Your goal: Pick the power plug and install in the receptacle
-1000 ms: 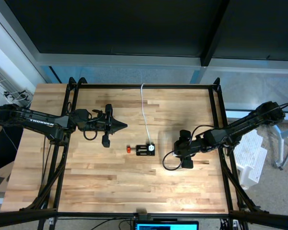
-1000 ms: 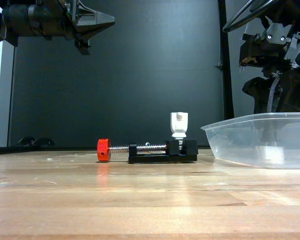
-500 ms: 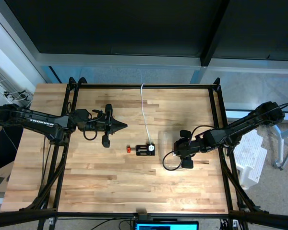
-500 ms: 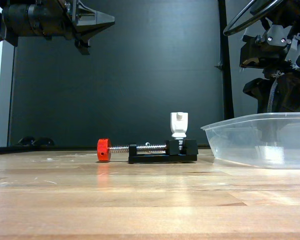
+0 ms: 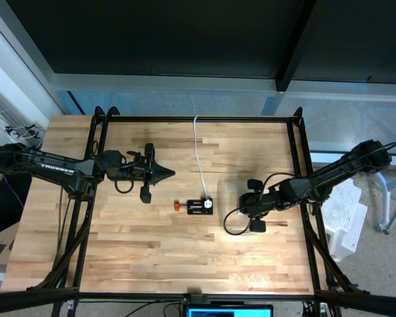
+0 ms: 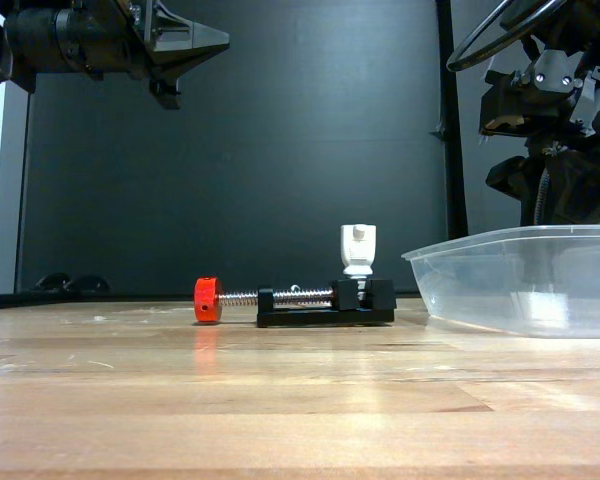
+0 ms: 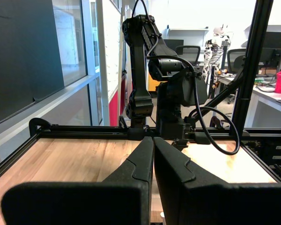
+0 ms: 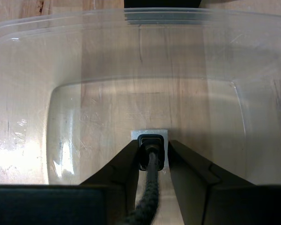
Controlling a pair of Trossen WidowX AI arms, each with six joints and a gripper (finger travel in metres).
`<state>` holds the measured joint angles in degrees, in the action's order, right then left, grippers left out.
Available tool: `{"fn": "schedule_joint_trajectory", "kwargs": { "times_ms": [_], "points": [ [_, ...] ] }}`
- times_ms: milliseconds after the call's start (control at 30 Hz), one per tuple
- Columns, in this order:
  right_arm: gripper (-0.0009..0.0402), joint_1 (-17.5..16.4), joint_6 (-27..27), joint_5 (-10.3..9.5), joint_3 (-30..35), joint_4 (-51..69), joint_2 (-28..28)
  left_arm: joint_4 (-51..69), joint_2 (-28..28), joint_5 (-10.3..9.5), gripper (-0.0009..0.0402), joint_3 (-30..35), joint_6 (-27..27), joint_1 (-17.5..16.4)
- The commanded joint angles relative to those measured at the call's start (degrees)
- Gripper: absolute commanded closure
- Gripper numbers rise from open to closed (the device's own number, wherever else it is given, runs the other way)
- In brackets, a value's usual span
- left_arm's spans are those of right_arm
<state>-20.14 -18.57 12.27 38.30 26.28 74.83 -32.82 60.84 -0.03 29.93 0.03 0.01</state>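
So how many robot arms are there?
2. The left arm's end effector hangs shut above the table's left half; the right arm's end effector is in the clear tray, closed on the power plug.

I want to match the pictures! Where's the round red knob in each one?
High view: round red knob, mid-table, left of the white socket block.
Low view: left of centre, on the black vise's screw.
Left wrist view: absent; left gripper raised, shut.
Right wrist view: absent; right gripper reaching into clear plastic tray.
Shared landmark: the socket block.

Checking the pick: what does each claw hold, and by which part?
Right claw, over the clear tray, pinches the power plug by its head's sides. Left claw, raised at left, shut, holds nothing.
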Motion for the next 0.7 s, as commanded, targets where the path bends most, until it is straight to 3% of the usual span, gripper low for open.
{"fn": "schedule_joint_trajectory", "kwargs": {
  "times_ms": [33,433,700],
  "points": [
    [0.0337,0.0,0.0,0.0,0.02,0.0,-0.04,0.0,0.02,0.0,0.0393,0.02,-0.02,-0.02],
    [0.0395,0.0,0.0,-0.04,0.02,0.0,-0.15,-0.02,0.02,0.0,0.0393,0.02,-0.02,0.0],
    [0.0393,0.0,0.04,-0.04,0.66,0.26,-0.17,0.0,0.02,0.0,0.0393,0.02,-0.04,0.0]
  ]
}}
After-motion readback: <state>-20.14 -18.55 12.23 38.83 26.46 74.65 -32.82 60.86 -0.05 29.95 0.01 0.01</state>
